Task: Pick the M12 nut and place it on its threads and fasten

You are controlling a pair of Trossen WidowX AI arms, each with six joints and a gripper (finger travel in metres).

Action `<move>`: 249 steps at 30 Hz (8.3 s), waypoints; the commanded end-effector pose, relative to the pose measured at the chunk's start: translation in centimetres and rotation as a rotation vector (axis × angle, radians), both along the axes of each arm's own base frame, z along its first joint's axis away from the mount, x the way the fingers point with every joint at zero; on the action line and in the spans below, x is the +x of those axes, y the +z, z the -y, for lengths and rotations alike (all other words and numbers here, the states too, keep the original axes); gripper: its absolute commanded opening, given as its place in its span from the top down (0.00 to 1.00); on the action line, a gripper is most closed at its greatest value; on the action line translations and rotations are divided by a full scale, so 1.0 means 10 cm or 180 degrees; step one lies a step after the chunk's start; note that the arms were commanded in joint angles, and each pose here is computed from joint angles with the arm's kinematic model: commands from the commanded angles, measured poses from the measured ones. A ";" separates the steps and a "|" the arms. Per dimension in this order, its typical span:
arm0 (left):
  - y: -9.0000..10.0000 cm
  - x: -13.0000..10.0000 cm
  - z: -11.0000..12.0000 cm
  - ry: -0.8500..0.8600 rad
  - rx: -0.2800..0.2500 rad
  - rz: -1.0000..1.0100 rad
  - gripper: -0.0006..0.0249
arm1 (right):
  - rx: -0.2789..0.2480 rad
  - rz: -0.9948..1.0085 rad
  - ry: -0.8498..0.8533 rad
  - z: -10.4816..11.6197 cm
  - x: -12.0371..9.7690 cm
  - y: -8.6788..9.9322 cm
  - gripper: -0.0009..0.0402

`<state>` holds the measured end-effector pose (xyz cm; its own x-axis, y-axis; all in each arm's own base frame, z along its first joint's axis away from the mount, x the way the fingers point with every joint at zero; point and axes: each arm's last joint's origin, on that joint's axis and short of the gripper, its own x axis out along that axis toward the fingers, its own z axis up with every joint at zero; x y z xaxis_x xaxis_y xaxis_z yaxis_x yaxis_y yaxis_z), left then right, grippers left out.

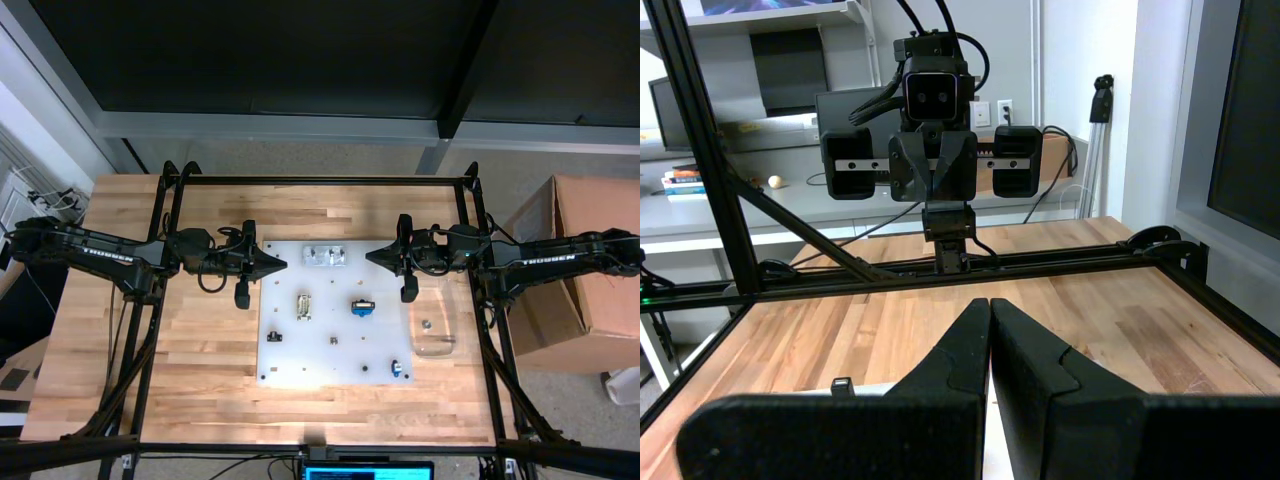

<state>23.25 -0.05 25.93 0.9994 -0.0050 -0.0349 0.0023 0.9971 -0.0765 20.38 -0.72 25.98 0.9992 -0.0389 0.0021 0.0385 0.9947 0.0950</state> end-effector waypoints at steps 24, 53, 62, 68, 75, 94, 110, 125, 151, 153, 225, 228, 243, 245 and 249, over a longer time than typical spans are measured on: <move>0.00 0.00 0.00 0.0001 0.0001 -0.0002 0.98 | -0.1084 -0.4016 0.1414 -0.41 -0.25 0.14 0.98; 0.00 0.00 0.00 0.0001 0.0000 -0.0002 0.98 | -0.1940 -0.4303 0.2292 -0.71 -0.35 -0.40 0.66; 0.00 0.00 0.00 0.0000 0.0001 -0.0001 0.98 | -0.1944 -0.4554 0.2327 -0.75 -0.30 -0.71 0.57; 0.00 0.00 0.00 0.0000 0.0000 -0.0001 0.98 | -0.2002 -0.4492 0.2301 -0.76 -0.29 -0.80 0.52; 0.00 0.00 0.00 0.0000 0.0001 -0.0001 0.98 | -0.2086 -0.4475 0.2240 -0.76 -0.30 -0.88 0.48; 0.00 0.00 0.00 0.0000 0.0000 -0.0001 0.98 | -0.2142 -0.4592 0.2313 -0.83 -0.25 -1.07 0.52; 0.00 0.00 0.00 0.0000 0.0000 -0.0001 0.98 | -0.2149 -0.4577 0.2319 -0.84 -0.25 -1.14 0.62; 0.00 0.00 0.00 0.0000 0.0001 -0.0001 0.98 | -0.2152 -0.4582 0.2325 -0.83 -0.26 -1.16 0.80; 0.00 0.00 0.00 0.0000 0.0000 -0.0001 0.98 | -0.2252 -0.4379 0.2366 -0.97 -0.13 -0.53 0.97; 0.00 0.00 0.00 0.0000 0.0000 -0.0001 0.98 | -0.2285 -0.4322 0.2379 -1.00 -0.11 -0.48 0.97; 0.00 0.00 0.00 0.0001 0.0001 -0.0001 0.98 | -0.2031 -0.4439 0.1963 -1.89 1.12 -0.80 0.97; 0.00 0.00 0.00 0.0001 0.0000 -0.0001 0.98 | -0.1767 -0.4498 0.1729 -1.89 1.12 -0.80 0.97; 0.00 0.00 0.00 0.0000 0.0000 -0.0001 0.98 | -0.0465 -0.4658 0.0568 -1.88 1.13 -0.80 0.97; 0.00 0.00 0.00 0.0001 0.0000 -0.0002 0.98 | -0.0262 -0.4664 0.0386 -1.88 1.13 -0.80 0.97; 0.00 0.00 0.00 0.0000 0.0000 -0.0001 0.98 | 0.0122 -0.4663 0.0041 -1.88 1.13 -0.80 0.97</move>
